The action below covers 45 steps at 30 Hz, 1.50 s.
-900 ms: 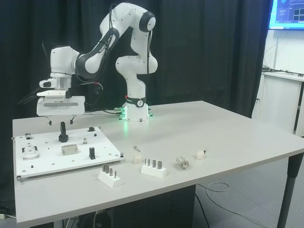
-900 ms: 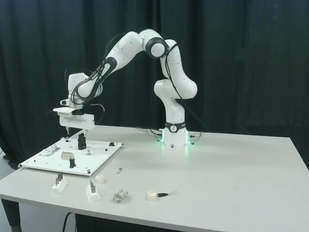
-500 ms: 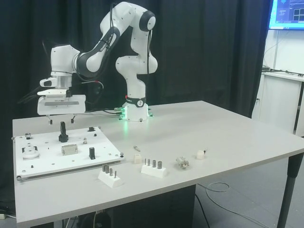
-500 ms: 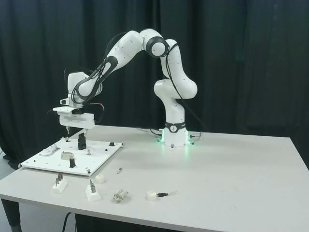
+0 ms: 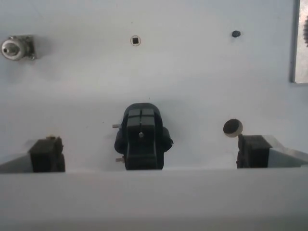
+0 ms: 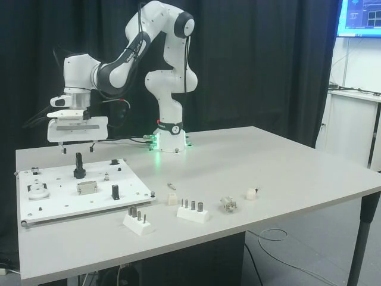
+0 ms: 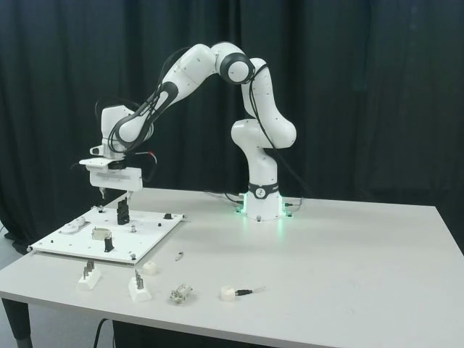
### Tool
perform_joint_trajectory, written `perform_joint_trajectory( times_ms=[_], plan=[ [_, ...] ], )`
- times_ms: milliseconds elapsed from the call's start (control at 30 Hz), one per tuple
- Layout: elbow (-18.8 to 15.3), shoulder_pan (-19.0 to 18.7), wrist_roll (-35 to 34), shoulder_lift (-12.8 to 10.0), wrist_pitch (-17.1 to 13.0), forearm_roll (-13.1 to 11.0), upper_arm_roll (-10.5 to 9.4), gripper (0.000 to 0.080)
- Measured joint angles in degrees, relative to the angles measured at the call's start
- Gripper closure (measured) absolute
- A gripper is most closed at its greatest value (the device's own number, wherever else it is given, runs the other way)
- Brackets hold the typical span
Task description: Pick waterproof.
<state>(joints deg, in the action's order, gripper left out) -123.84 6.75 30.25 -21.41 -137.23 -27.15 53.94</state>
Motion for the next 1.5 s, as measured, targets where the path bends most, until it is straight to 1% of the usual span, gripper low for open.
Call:
perform_joint_trajectory(
  times_ms=[533,767,900,1033,1233,1500],
  plan=[
    [0.0,0.0,-3.1,2.5,1.8,3.8,0.02,0.0003],
    [0.1,-0.5,-5.3,4.1,2.8,5.3,0.02,0.0003],
    [0.3,-1.1,-6.7,5.2,3.4,5.6,0.03,0.0003],
    [0.9,-1.9,-7.9,6.2,4.8,6.0,0.03,0.0003],
    [2.2,-3.4,-11.4,7.5,7.1,6.6,-0.01,0.0003],
    [3.8,-6.0,-16.4,8.6,9.8,7.4,-0.07,0.0003]
  ],
)
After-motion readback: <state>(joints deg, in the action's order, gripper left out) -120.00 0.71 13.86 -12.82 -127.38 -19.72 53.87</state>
